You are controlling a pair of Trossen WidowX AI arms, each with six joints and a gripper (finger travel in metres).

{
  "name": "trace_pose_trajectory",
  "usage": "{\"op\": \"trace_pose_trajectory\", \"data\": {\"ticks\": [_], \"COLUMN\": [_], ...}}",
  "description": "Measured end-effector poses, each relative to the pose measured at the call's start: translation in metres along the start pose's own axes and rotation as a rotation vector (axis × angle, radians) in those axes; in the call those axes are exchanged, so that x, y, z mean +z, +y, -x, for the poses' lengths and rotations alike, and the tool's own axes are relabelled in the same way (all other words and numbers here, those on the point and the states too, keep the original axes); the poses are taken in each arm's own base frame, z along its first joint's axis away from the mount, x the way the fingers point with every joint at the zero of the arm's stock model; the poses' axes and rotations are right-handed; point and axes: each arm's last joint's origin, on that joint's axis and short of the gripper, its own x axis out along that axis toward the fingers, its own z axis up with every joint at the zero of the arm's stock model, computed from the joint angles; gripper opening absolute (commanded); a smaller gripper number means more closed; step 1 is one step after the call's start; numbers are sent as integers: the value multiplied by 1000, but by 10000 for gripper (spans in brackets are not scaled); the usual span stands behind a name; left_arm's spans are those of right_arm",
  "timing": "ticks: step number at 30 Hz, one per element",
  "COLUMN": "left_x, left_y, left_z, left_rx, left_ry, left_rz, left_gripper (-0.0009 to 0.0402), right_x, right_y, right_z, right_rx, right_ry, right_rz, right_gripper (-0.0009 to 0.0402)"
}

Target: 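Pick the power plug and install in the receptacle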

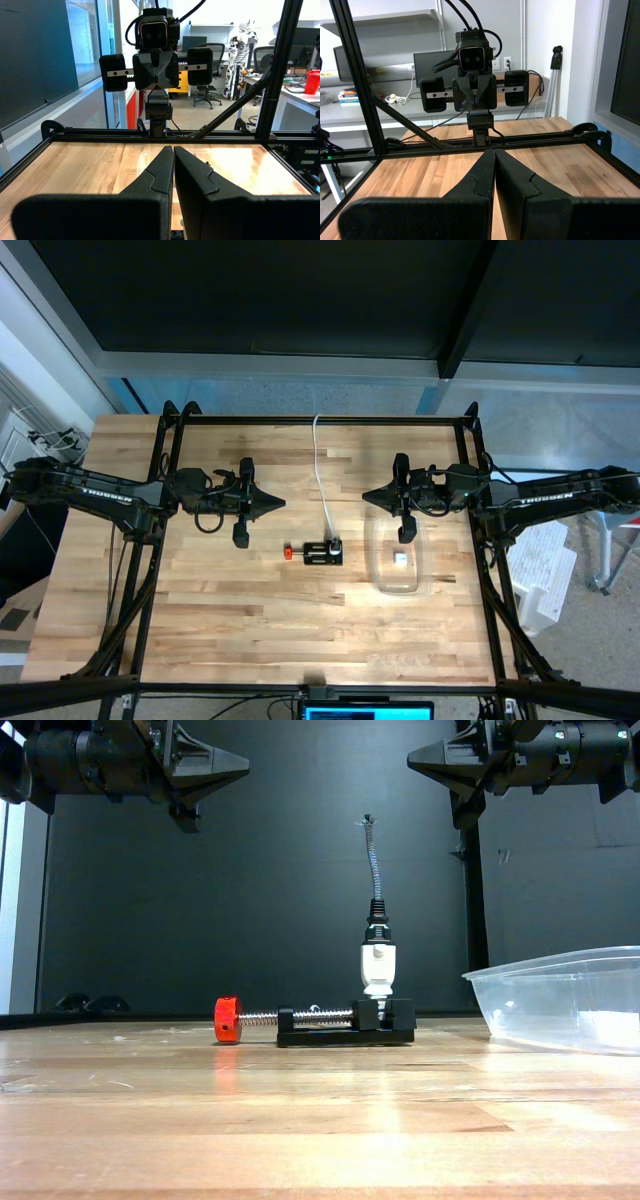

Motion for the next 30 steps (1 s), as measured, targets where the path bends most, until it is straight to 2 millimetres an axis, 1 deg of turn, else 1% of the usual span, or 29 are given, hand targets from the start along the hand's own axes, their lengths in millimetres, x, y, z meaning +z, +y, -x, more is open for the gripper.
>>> {"op": "trace_pose_trajectory", "data": {"ticks": [30], "left_x": [0], "left_y": [0], "left_z": [0], "left_rx": [0], "left_ry": [0], "left_rz": [0], "left_gripper": [0], "right_x": [-2], "right_y": [0], "right_z": [0], "right_rx": [-1], "right_ry": [16], "right_rz": [0], "right_gripper": [0]}}
